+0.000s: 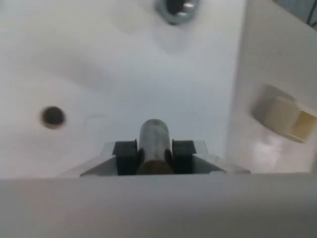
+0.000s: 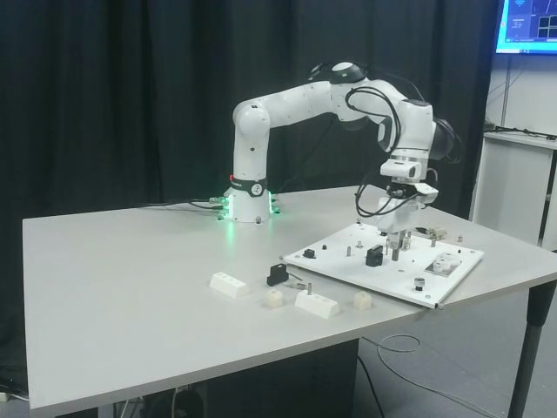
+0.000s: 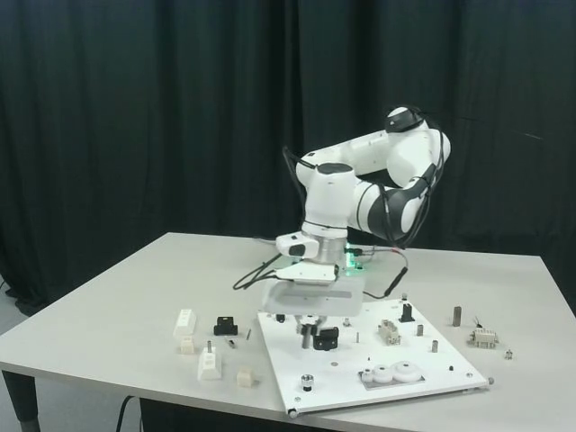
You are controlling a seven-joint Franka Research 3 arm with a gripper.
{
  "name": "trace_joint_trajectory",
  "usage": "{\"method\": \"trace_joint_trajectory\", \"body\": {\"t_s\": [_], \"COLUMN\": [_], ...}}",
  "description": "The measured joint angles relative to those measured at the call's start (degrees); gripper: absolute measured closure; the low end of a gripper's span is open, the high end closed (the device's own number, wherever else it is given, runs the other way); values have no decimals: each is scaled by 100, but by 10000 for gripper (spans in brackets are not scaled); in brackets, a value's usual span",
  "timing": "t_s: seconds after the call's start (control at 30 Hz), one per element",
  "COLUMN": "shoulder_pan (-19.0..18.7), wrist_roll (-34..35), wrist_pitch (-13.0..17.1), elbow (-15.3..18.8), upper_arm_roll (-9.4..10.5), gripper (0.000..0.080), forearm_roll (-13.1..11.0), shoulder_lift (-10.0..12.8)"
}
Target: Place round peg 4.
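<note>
My gripper (image 1: pixel 154 157) is shut on a grey round peg (image 1: pixel 154 136), which stands upright between the two black pads. It hangs just over the white board (image 1: pixel 124 74). A small dark hole (image 1: pixel 52 116) lies in the board, off to one side of the peg. In the first room view the gripper (image 2: pixel 399 239) is low over the board's (image 2: pixel 348 270) middle, and the peg (image 2: pixel 394 251) points down. In the second room view the gripper (image 3: pixel 308 326) is beside a black block (image 3: pixel 326 338) on the board.
A metal nut (image 1: pixel 177 9) and a white hexagonal part (image 1: pixel 282 116) sit near the peg. Short pins and a black part (image 2: pixel 375 255) stand on the board. White blocks (image 2: pixel 228 283) (image 2: pixel 316 304) and a black piece (image 2: pixel 277 274) lie on the grey table (image 2: pixel 130 261).
</note>
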State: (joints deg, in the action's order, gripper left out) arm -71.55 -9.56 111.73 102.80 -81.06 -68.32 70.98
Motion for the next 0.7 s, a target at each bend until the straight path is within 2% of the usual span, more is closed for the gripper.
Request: {"method": "trace_joint_trajectory", "body": {"t_s": [0.27, 0.7], "shoulder_pan": [233, 716], "wrist_roll": [-206, -669], "wrist_pitch": [-35, -455], "elbow": [51, 187], "upper_arm_roll": [-115, -269], "gripper": [658, 658], "forearm_roll": [153, 146], "shoulder_lift": [2, 1]}}
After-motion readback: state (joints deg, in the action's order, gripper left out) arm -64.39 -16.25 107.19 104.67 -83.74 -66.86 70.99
